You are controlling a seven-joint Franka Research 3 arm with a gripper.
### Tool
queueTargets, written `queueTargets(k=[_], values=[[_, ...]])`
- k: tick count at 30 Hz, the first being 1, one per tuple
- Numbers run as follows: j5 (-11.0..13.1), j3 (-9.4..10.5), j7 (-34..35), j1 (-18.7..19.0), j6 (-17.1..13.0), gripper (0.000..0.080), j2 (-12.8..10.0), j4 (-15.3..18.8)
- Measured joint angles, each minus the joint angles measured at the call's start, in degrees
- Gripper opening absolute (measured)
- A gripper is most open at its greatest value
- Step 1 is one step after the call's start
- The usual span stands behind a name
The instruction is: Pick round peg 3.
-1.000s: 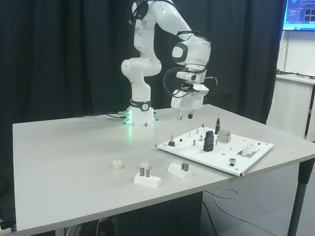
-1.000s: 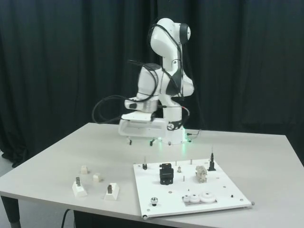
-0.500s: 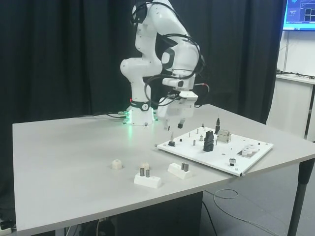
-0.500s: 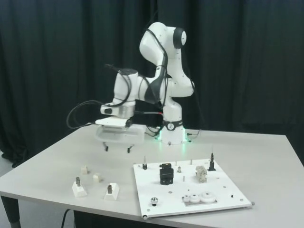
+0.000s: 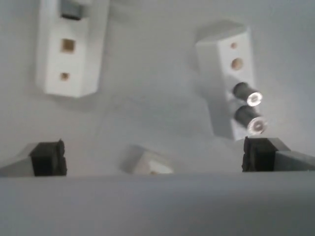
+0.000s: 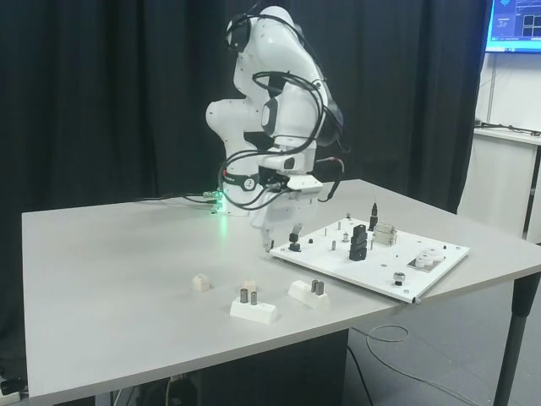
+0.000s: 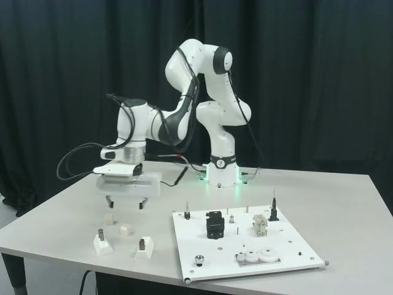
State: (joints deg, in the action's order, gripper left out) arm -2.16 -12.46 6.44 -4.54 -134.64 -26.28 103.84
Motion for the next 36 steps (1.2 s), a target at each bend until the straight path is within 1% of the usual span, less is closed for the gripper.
queueTargets(k=[11, 18, 26, 31, 36], values=[[4.3, -0.13, -7.0, -3.0, 4.3, 0.08, -6.3, -8.8], [6.3, -0.29, -10.8, -4.8, 7.0, 0.08, -10.0, -14.1], [9.1, -1.18, -15.6, -6.0, 10.3, 0.08, -14.6, -20.0], [11.0, -1.77, -18.9, -6.3, 11.2, 0.08, -17.2, -22.7], [12.0, -2.38, -20.1, -6.3, 11.3, 0.08, -19.0, -24.2]])
